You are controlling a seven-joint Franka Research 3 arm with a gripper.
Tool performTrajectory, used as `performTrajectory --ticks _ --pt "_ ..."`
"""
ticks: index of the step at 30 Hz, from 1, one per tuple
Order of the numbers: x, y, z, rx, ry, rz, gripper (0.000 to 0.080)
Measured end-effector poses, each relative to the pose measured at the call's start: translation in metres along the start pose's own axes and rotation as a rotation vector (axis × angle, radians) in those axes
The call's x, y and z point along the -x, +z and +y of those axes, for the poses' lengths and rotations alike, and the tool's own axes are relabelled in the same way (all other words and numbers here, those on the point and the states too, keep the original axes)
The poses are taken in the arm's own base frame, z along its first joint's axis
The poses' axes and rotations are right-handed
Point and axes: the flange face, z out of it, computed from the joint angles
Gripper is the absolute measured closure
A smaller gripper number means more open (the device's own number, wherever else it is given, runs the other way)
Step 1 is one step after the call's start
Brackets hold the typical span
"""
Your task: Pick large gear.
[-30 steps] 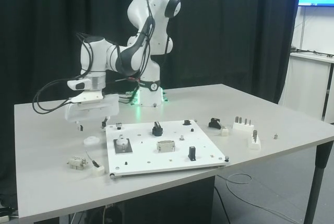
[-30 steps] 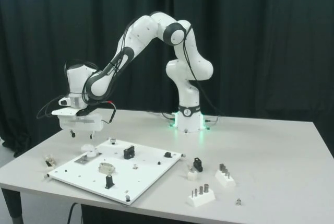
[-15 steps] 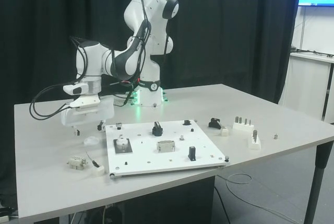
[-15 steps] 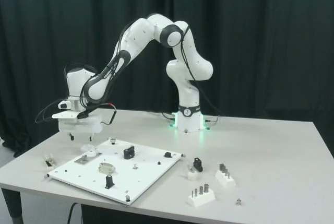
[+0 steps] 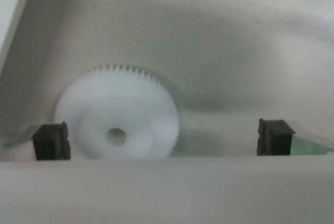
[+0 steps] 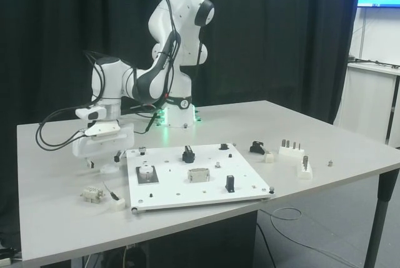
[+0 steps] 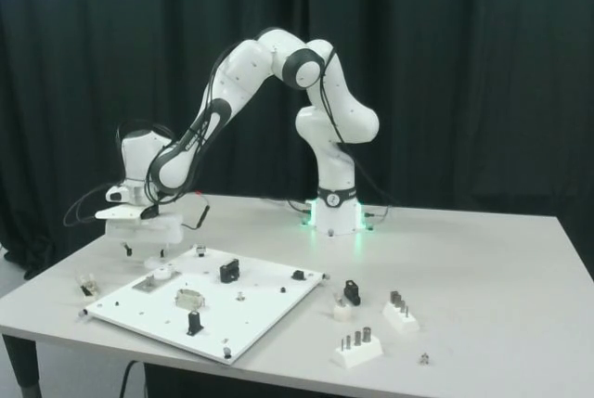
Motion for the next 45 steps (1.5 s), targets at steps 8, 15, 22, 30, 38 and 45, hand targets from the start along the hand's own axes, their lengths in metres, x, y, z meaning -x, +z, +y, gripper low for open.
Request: performTrajectory --ticks 8,15,22,30,38,45 --pt "0.005 0.004 0.002 -0.010 -0.074 -0.001 0.0003" --pt "0.012 0.009 0.007 -0.018 -0.088 -0.009 0.0003" --pt "0.016 0.013 0.006 -0.048 -0.102 0.001 0.0003" --pt "0.019 0.016 0.004 -0.079 -0.109 0.011 0.0003" --pt "0.021 0.018 0.003 -0.087 -0.111 0.010 0.0003" --pt "0.023 0.021 0.001 -0.097 -0.111 0.010 0.0003"
